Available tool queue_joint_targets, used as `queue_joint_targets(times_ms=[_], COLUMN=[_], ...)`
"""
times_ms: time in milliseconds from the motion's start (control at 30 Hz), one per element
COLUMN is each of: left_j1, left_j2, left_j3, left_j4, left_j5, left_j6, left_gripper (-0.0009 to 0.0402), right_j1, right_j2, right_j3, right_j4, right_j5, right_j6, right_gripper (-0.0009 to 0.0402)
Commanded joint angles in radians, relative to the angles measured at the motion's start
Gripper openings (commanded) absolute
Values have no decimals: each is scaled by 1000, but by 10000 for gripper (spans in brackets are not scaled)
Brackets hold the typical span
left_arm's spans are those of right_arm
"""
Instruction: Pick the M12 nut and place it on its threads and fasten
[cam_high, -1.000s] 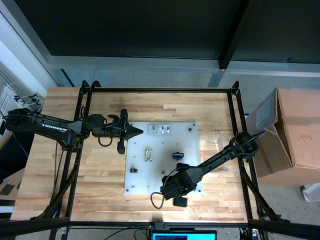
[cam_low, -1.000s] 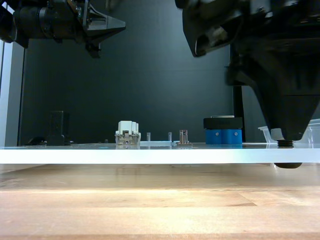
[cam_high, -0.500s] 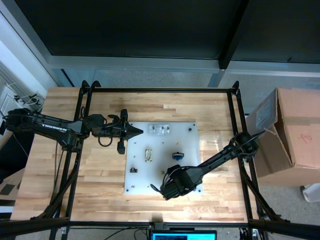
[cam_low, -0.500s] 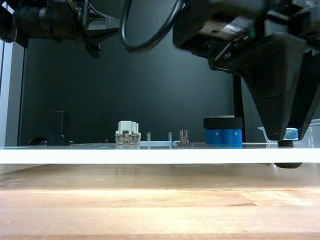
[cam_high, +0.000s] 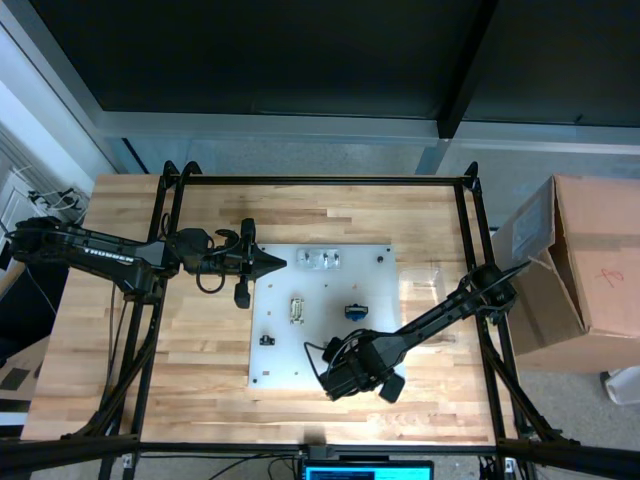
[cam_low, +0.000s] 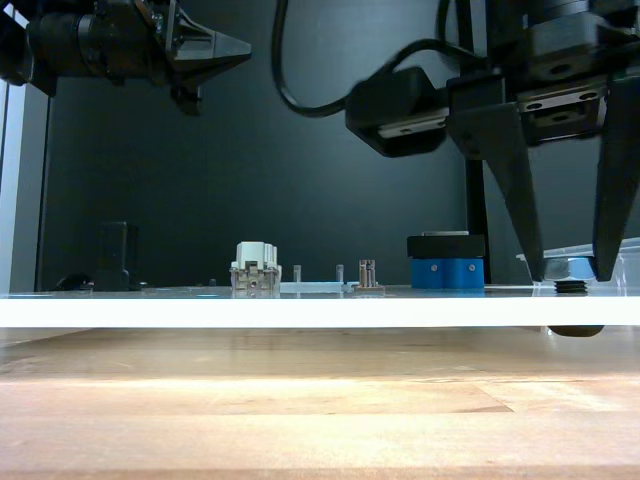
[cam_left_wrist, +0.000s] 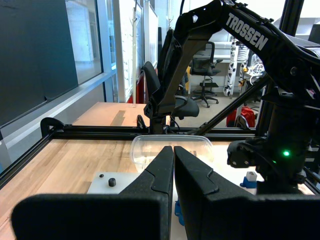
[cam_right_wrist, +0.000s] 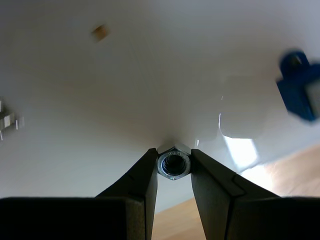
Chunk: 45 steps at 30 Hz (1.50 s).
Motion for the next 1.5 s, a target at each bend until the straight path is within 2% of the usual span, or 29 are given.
queue_joint_targets(times_ms=[33, 400, 1300, 1500], left_j1=[0, 0, 0, 0], left_j2=[0, 0, 0, 0], left_j3=[0, 0, 0, 0], left_j4=[0, 0, 0, 0], left_j5=[0, 0, 0, 0], left_j6=[0, 0, 0, 0], left_gripper=[0, 0, 0, 0], right_j1=[2, 8, 8, 8], right_j2=[-1, -2, -2, -2], right_j3=[1, 1, 1, 1], right_j4=[2, 6, 0, 1], right_j5=[0, 0, -1, 1], right_j6=[148, 457, 454, 453], right_gripper=[12, 12, 12, 51])
